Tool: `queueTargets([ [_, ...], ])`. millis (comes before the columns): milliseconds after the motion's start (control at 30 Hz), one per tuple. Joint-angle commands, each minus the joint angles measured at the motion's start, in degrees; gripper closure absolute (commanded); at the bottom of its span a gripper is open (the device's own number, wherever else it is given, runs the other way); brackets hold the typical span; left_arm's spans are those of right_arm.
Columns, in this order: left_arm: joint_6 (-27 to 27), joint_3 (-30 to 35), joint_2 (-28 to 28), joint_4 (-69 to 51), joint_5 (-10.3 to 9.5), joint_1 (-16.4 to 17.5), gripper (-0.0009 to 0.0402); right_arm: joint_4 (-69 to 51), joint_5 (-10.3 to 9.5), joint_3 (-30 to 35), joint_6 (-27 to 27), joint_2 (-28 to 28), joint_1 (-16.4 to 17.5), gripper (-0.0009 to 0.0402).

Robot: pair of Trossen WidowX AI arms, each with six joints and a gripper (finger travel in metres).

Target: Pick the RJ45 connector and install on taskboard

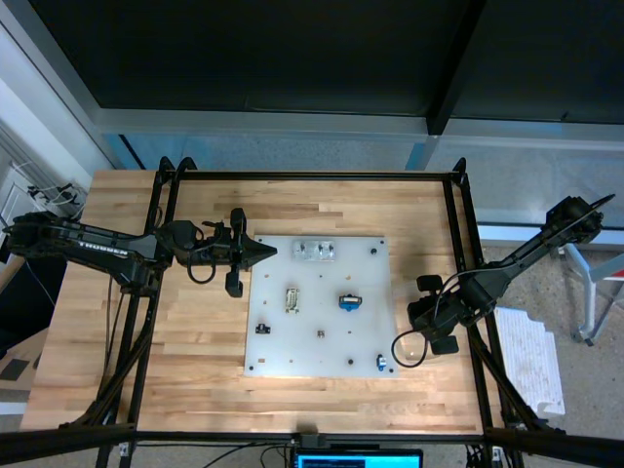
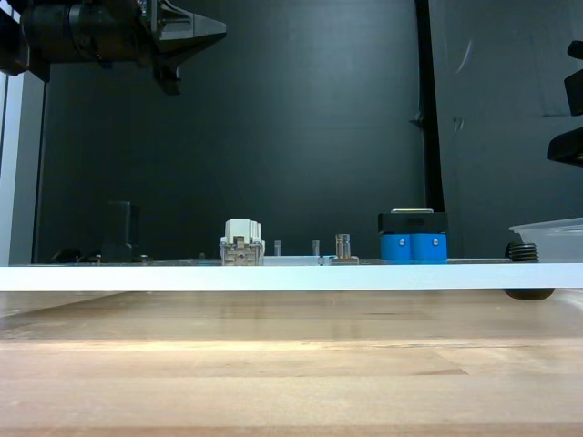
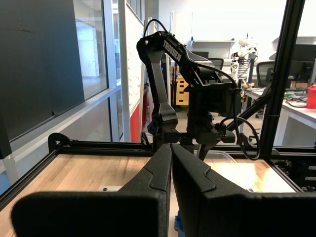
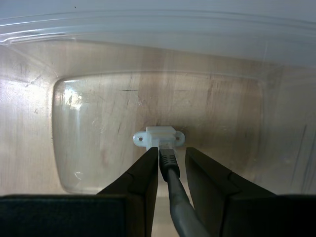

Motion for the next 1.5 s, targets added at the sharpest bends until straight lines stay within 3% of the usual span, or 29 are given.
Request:
queueTargets([
  [33,0.0,0.0,0.0,0.02,0.0,0.02,0.0393,0.02,0.02,0.04,0.02,-0.02,0.0,0.0332],
  [500,0.0,0.0,0.0,0.02,0.0,0.02,0.0393,0.11,0.02,0.04,0.04,-0.02,0.0,0.0371],
  [1167,0.02,0.0,0.0,0.02,0.0,0.02,0.0393,0.22,-0.17,0.15,0.07,-1.92,0.13,0.0375],
  [1500,0.0,0.0,0.0,0.02,0.0,0.0,0.0393,-6.03,0.07,7.56,0.28,-1.9,0.11,0.0375],
])
